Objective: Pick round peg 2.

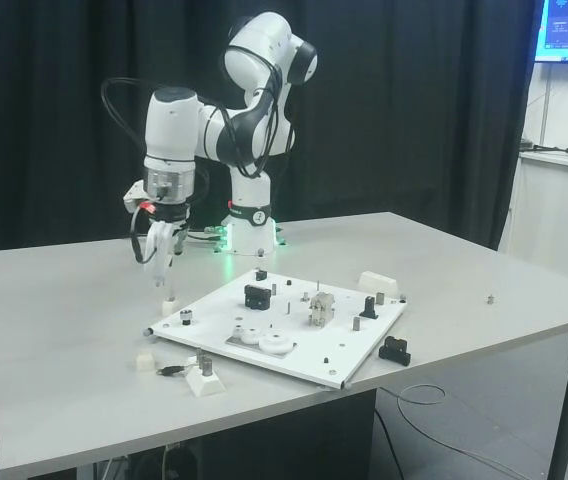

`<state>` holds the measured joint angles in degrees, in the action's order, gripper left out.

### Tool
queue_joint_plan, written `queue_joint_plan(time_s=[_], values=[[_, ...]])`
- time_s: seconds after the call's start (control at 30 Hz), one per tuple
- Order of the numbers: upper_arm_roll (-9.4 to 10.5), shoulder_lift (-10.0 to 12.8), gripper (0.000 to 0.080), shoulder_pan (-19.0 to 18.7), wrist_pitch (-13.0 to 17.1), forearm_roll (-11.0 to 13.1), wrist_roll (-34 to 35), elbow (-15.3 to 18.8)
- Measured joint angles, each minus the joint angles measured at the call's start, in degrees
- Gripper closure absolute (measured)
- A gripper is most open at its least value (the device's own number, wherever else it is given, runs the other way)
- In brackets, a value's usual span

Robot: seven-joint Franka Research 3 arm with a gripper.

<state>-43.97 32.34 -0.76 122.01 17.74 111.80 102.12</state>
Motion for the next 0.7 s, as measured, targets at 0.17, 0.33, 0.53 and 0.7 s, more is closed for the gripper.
queue_joint_plan(time_s=[0.17,0.33,0.53,0.7], values=[[0.09,-0.41,0.0003,0.0,-0.04,-0.77,-0.12,0.0],[0.22,-0.69,0.0003,0.0,-0.08,-1.93,-0.77,0.0],[0.51,-0.94,0.0003,0.0,-0.08,-3.37,-0.85,0.0],[0.76,-1.25,0.0003,0.0,-0.08,-4.57,-0.85,0.0]])
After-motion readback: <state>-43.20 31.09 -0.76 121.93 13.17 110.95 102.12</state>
